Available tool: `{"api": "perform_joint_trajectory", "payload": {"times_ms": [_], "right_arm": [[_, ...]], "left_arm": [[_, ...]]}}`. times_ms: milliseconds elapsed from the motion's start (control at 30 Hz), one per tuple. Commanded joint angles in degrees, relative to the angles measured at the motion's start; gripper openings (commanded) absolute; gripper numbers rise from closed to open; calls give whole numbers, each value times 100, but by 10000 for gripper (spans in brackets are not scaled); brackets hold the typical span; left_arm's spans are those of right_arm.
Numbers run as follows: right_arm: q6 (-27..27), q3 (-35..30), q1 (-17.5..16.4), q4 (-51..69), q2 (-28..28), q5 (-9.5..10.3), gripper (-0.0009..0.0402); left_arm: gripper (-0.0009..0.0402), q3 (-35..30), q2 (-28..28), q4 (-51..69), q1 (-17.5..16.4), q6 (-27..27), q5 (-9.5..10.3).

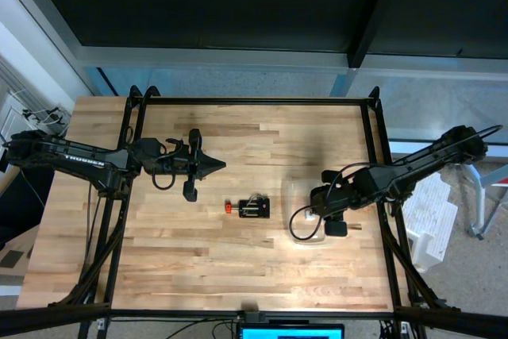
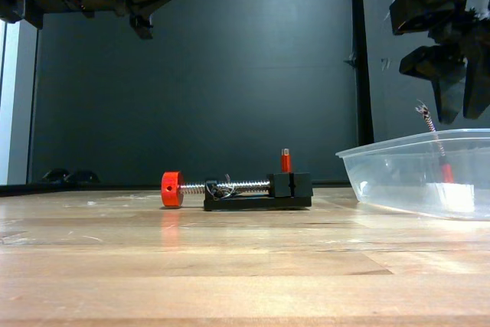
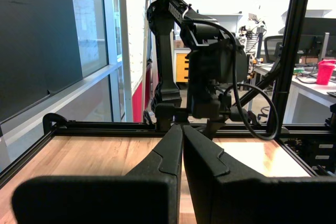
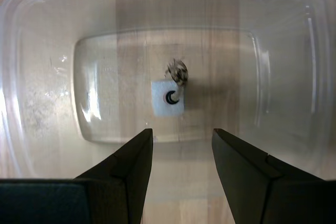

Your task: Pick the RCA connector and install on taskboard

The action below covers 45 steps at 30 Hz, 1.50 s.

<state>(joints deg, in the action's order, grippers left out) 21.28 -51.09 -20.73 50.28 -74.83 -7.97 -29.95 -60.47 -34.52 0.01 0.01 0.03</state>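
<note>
Right end effector (image 4: 181, 134) spread, hovering over the tray (image 4: 31, 77) by the right edge of the table (image 1: 198, 263); RCA connector (image 4: 168, 99) lies on the tray floor beneath. Descend straight, centre the connector in the gap, then close. Taskboard (image 1: 255, 209) mid-table. Left end effector (image 3: 182, 129) pressed together, raised toward the left edge

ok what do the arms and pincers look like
Both arms are matte black with looping black cables; the left arm bears white lettering. Left pincer, over the table's left half, and right pincer, above the clear tray: tapered black fingers.

Overhead, table-level views: common taskboard (image 1: 255, 209), perhaps tray (image 2: 398, 181)
</note>
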Motion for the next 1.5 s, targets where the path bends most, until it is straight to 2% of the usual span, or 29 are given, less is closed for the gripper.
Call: {"api": "perform_joint_trajectory", "payload": {"times_ms": [33, 667, 967, 1133, 1267, 1500], "right_arm": [[63, 2, -2, -103, -177, -2, 166], [74, 92, 13, -737, -896, -7, 171], [76, 286, 31, -1040, -933, -13, 171], [74, 310, 39, -1078, -962, -114, 171], [76, 323, 39, -1097, -962, -107, 171], [74, 348, 37, -1121, -962, -87, 148]], "left_arm": [[0, 0, 0, -2, 0, 0, 0], [0, 0, -2, -2, 0, 0, 0], [0, 0, -2, -2, 0, 0, 0], [0, 0, 0, -2, -2, 0, 0], [0, 0, 0, -2, -2, 0, 0], [0, 0, 0, 0, -2, 0, 0]]}}
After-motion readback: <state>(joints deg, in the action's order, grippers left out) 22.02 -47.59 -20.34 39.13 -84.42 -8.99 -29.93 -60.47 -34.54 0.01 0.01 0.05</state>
